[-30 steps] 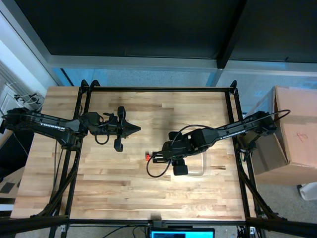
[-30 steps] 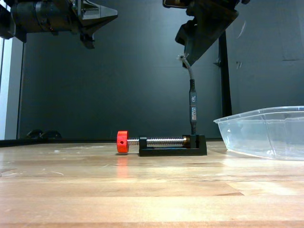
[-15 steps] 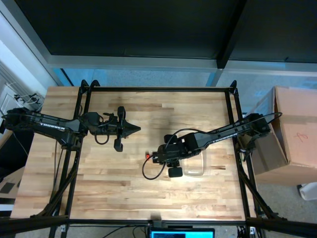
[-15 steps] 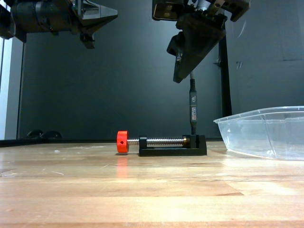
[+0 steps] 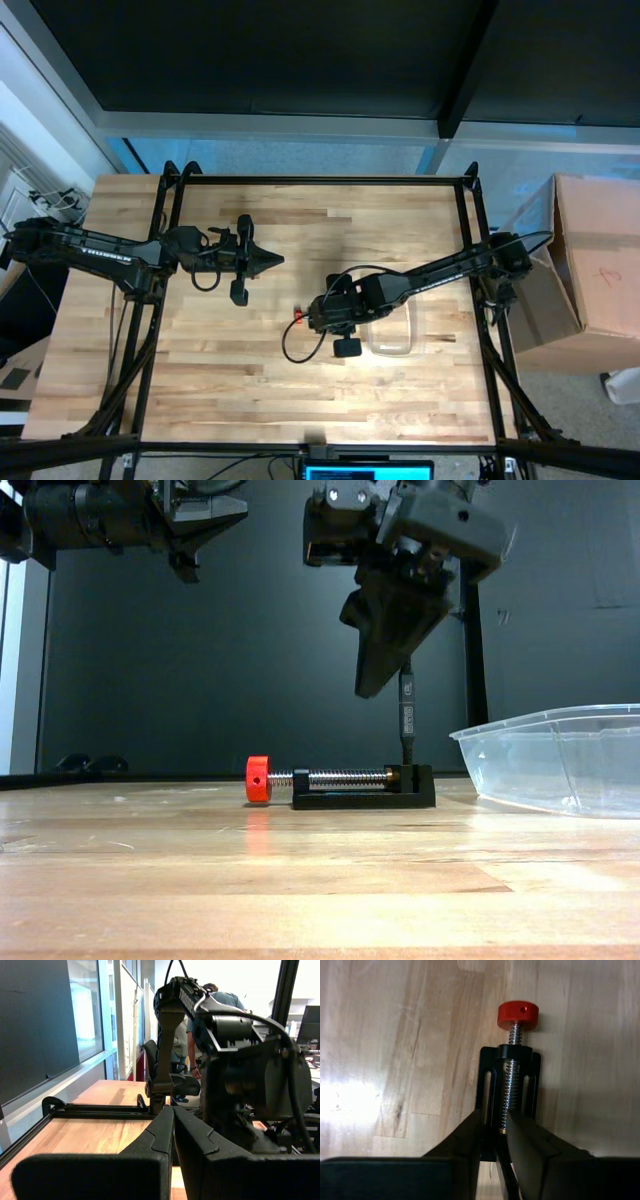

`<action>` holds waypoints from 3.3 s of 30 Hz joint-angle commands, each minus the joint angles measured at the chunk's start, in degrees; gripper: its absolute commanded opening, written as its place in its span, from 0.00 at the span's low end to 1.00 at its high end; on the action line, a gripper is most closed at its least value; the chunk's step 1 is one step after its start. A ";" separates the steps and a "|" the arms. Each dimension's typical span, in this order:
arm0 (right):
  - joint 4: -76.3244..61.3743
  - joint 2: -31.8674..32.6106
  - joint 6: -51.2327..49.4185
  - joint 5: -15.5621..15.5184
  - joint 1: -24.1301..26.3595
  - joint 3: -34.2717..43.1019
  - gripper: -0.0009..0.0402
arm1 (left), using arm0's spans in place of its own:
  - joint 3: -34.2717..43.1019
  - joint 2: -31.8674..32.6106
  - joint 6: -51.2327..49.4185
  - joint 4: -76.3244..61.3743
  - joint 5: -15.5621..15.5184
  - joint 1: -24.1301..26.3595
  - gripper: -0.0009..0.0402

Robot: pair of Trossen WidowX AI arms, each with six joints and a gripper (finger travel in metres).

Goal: Remove the USB-C connector from the USB-C receptacle and place in the container

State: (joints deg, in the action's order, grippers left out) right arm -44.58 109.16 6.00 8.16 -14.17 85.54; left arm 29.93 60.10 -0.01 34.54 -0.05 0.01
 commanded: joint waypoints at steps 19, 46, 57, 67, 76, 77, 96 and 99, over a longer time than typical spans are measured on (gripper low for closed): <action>-0.85 -1.70 -0.46 -0.17 0.17 0.22 0.02 | 0.02 0.02 0.00 -0.02 0.02 -0.02 0.02; -3.69 -13.99 -0.33 0.35 0.26 0.22 0.08 | 0.02 0.02 0.00 -0.02 0.02 0.00 0.02; -10.19 -14.23 3.80 0.35 0.26 0.22 0.48 | 0.02 0.00 0.00 -0.02 0.02 -0.02 0.02; -9.55 -10.38 4.04 0.39 0.20 0.20 0.51 | 0.02 0.00 0.00 -0.02 0.02 -0.02 0.02; -8.92 -6.16 3.76 0.22 0.31 0.09 0.51 | 0.02 0.02 0.00 -0.02 0.02 -0.02 0.02; -8.76 -5.77 3.78 0.20 0.31 0.07 0.51 | 0.02 0.02 0.00 -0.02 0.02 0.00 0.02; -5.79 -3.76 3.74 0.37 0.33 -2.25 0.28 | 0.02 0.00 0.00 -0.02 0.02 -0.02 0.02; -5.46 -3.76 3.69 0.37 0.33 -2.12 0.19 | 0.02 0.02 0.00 -0.02 0.02 0.00 0.02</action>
State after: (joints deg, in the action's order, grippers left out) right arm -50.19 105.47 9.74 8.45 -13.85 83.24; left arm 29.95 60.10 -0.01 34.52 -0.03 0.01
